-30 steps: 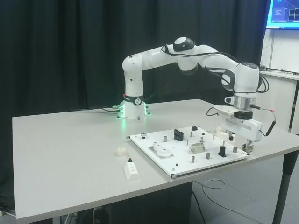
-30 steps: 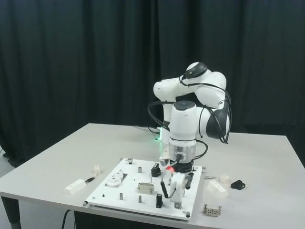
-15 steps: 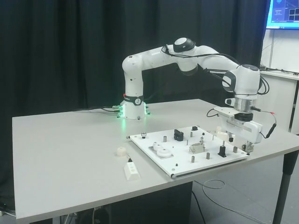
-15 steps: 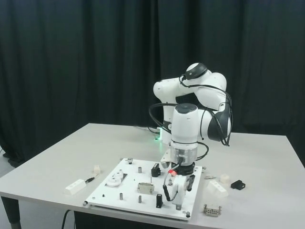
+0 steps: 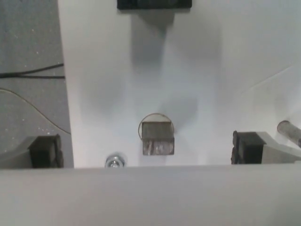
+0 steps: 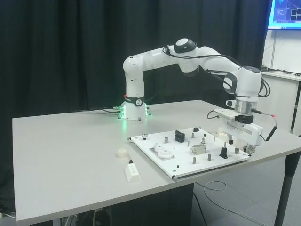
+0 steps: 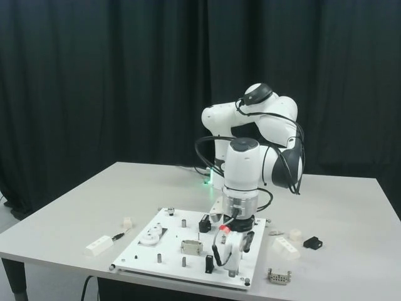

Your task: Remove square peg 4.

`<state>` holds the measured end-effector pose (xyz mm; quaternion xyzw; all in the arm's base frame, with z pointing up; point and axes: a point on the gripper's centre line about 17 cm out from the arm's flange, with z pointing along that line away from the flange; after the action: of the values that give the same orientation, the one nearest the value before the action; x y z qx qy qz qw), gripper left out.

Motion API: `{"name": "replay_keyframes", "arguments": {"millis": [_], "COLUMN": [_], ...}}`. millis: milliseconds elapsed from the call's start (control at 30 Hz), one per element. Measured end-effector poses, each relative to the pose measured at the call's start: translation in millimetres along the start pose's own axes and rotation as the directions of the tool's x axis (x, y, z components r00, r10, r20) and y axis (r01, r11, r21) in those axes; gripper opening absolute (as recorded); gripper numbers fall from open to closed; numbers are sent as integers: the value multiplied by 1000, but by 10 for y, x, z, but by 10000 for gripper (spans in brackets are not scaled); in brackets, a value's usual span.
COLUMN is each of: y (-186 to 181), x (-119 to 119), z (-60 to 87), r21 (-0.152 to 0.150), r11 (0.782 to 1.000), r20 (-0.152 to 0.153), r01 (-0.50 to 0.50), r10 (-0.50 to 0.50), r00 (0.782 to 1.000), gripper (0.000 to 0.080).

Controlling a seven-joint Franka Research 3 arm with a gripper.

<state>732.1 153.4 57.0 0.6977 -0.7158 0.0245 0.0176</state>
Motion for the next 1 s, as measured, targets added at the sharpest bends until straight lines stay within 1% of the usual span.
{"name": "replay_keyframes", "arguments": {"millis": [600, 1000], "y": [41, 77], "x": [23, 12], "z": [71, 90], "r21": [-11, -20], "r11": [1000, 1000], "r20": [-12, -12], "r01": [1, 0], "r10": [-1, 0], "r00": [1000, 1000], "gripper": [800, 800]}}
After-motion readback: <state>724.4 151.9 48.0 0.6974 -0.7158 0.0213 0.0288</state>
